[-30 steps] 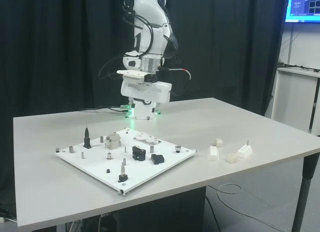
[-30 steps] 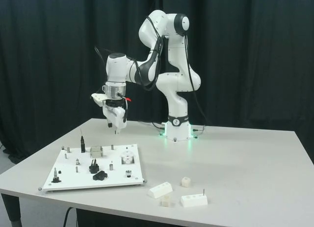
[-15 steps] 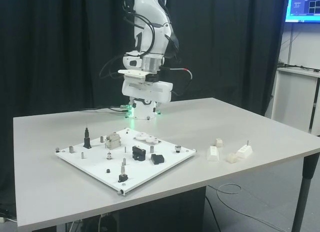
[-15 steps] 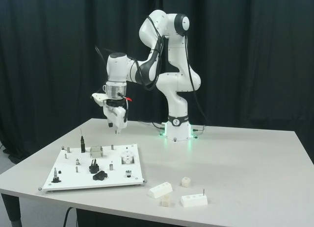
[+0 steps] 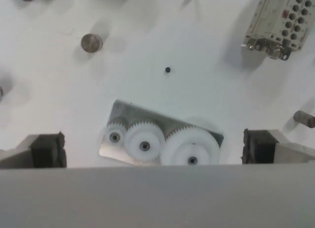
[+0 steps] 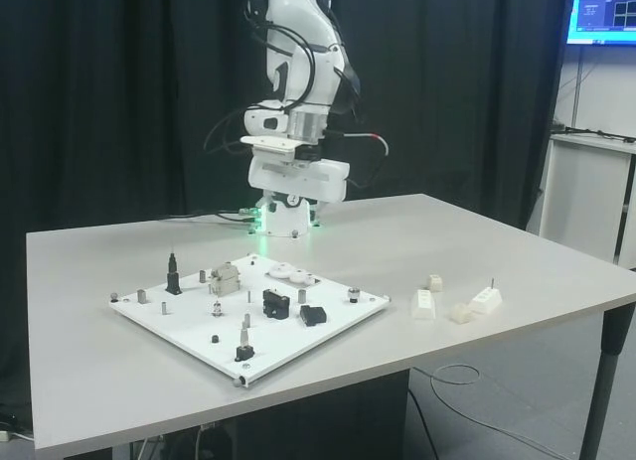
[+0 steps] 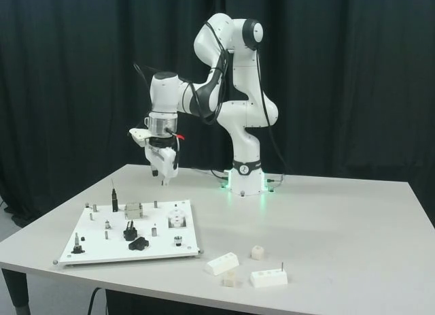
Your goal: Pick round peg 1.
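Note:
The white board (image 6: 333, 314) (image 7: 95, 252) carries several small parts. In the wrist view a short round grey peg (image 5: 91, 42) stands upright on the board, apart from both black fingertips (image 5: 47, 150). Another peg (image 5: 305, 118) shows at the picture's edge. My gripper (image 5: 152, 149) (image 6: 290, 212) (image 7: 163, 180) is open, with nothing between its fingers. It hangs high above the board's far edge, over the three white gears (image 5: 162, 144) (image 6: 291, 273) (image 7: 178, 216). Which peg is round peg 1 cannot be told.
A grey multi-pin connector (image 5: 278, 20) (image 6: 226, 278) sits on the board beside the gears. Black parts (image 6: 275, 303) and a tall black probe (image 6: 173, 273) also stand there. Several white blocks (image 6: 423, 304) (image 7: 268, 277) lie on the grey table beyond the board.
The arm has shifted the gripper a little sideways, to the right in both room views, at about the same height. Nothing on the board has moved.

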